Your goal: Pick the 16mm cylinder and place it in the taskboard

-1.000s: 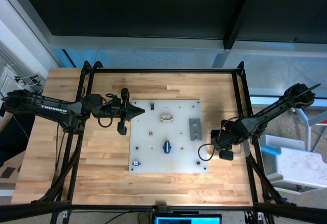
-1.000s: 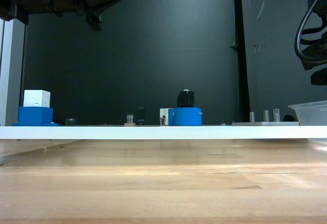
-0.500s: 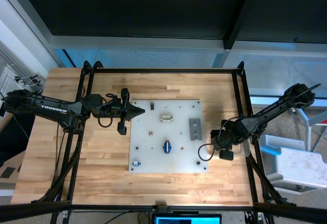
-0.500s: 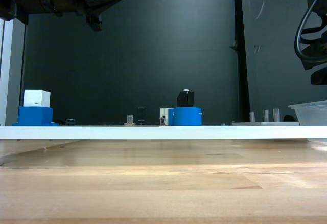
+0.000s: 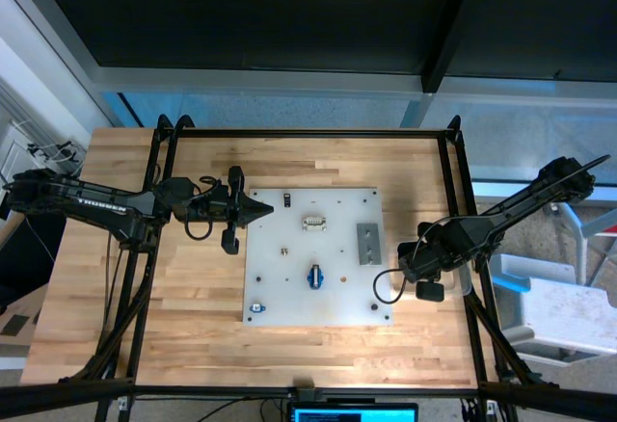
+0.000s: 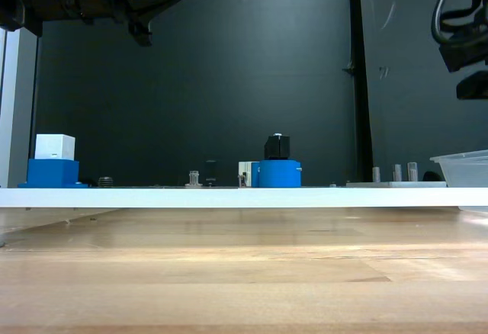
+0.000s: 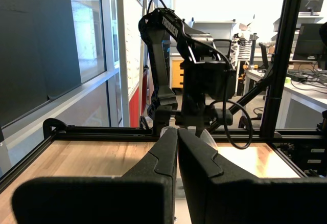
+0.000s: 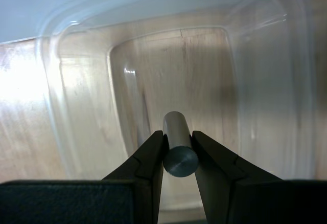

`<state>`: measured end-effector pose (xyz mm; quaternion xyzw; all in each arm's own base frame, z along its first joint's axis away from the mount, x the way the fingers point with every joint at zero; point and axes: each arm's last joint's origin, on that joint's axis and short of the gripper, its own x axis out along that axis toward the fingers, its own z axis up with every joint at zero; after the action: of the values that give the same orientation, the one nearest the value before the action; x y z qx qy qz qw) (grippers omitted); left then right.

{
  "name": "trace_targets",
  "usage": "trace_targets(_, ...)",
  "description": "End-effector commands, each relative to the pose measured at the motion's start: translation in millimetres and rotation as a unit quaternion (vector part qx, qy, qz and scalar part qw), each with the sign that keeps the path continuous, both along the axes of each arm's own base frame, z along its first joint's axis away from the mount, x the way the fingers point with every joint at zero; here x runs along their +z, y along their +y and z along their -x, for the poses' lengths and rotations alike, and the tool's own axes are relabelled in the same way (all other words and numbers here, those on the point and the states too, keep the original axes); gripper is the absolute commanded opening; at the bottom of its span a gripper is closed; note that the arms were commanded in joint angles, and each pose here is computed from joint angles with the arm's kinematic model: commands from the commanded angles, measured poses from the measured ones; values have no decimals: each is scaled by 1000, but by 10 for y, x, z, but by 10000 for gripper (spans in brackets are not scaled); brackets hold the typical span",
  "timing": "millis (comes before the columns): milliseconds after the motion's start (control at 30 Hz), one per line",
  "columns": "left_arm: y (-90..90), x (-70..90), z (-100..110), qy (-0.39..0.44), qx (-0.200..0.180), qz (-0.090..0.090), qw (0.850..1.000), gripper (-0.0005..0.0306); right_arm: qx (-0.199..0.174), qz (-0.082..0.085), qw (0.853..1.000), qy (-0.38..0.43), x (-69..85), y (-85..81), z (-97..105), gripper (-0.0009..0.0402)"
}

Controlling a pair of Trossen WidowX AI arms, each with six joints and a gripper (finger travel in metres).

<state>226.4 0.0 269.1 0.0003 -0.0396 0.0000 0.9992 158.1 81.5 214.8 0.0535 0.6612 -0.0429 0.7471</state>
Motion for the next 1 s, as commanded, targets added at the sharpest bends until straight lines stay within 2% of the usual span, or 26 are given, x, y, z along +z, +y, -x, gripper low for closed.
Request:
trace_targets(33, 0, 0, -1, 0, 0, 0, 1000, 0, 1, -2, 1000, -5, 94, 9, -19, 18)
trace_targets(400, 0, 0, -1, 0, 0, 0, 1000, 0, 1, -12, 1000, -25, 321, 33, -74, 18)
trace_targets(833, 0, 0, -1, 0, 0, 0, 1000, 0, -5, -13, 1000, -27, 335, 19, -104, 18)
trace_targets(1000, 0, 0, -1, 0, 0, 0, 1000, 0, 10, -6, 1000, -21, 336, 23, -188, 18)
